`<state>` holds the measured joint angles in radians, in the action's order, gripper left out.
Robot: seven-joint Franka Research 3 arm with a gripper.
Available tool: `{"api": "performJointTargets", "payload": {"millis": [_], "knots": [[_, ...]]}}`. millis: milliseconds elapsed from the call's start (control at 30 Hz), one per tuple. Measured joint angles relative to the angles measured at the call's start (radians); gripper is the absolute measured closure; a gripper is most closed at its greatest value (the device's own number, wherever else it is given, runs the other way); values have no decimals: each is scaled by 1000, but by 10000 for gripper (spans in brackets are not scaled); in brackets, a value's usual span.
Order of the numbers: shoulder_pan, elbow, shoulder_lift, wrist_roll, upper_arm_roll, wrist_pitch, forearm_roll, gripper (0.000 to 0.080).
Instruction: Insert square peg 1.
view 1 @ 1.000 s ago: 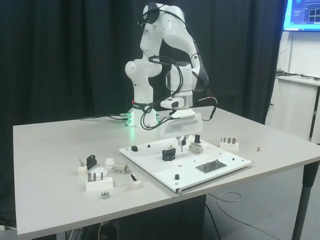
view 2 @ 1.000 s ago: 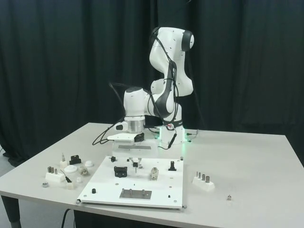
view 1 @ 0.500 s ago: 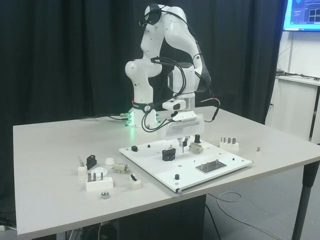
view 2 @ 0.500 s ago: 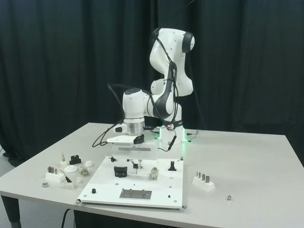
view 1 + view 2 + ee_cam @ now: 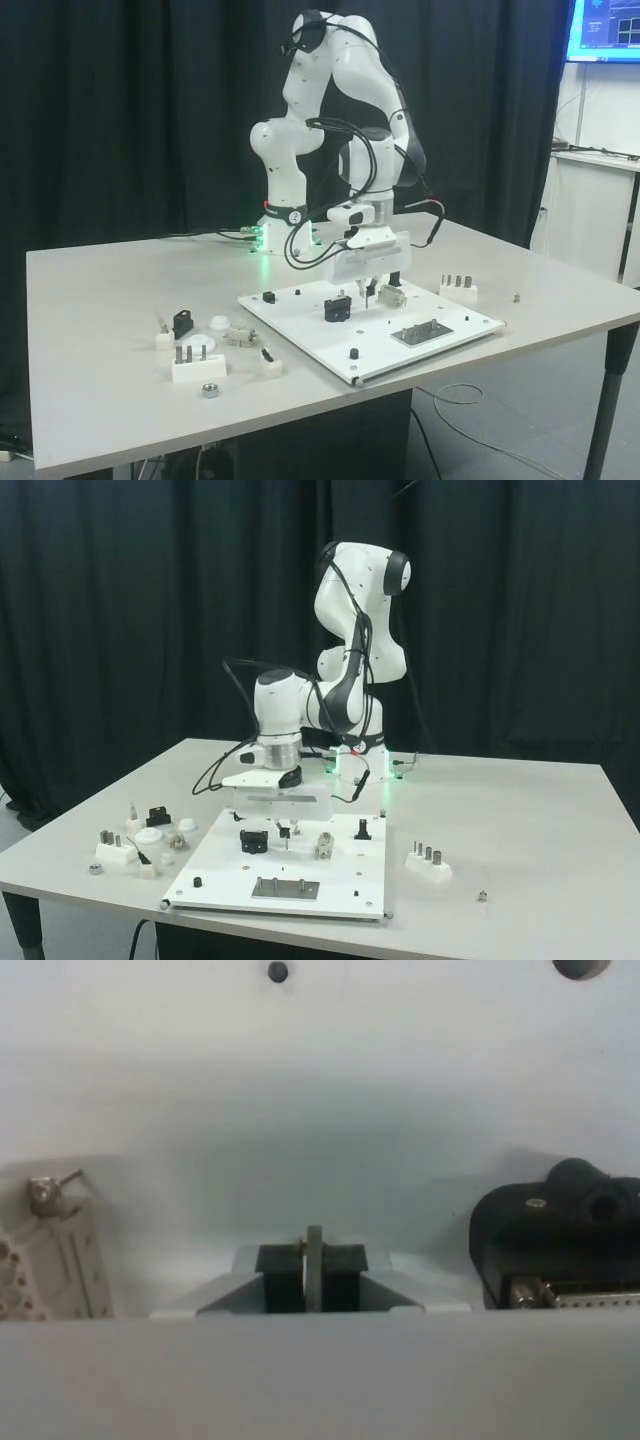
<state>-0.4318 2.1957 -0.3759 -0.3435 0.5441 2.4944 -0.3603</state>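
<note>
Gripping a thin grey peg (image 5: 314,1265) upright between its two black fingers (image 5: 282,1278), the tool (image 5: 313,1280) hangs close over the white board (image 5: 330,1110), a black block (image 5: 560,1230) to one side. First room view: the tool (image 5: 371,292) hovers low above the board (image 5: 440,345) on the desk (image 5: 100,300). Second room view: the tool (image 5: 285,832) sits just beside the black block (image 5: 253,840).

One arm (image 5: 345,630); one table (image 5: 520,820); one white board (image 5: 330,880); two peg holders (image 5: 427,865) off the board, one each side; one grey plate (image 5: 285,888) carrying two pins.
</note>
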Motion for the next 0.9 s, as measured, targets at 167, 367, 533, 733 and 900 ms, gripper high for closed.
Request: {"api": "performJointTargets", "payload": {"millis": [167, 367, 533, 733, 900], "knots": [[3, -12, -8, -1, 0, -16, 2, 767], [6, -16, -10, -3, 0, -24, 15, 767], [6, -16, -11, -5, 0, -28, 19, 767], [6, -16, -14, -5, -2, -29, 19, 767], [6, -16, -16, -5, -2, -29, 19, 767]]}}
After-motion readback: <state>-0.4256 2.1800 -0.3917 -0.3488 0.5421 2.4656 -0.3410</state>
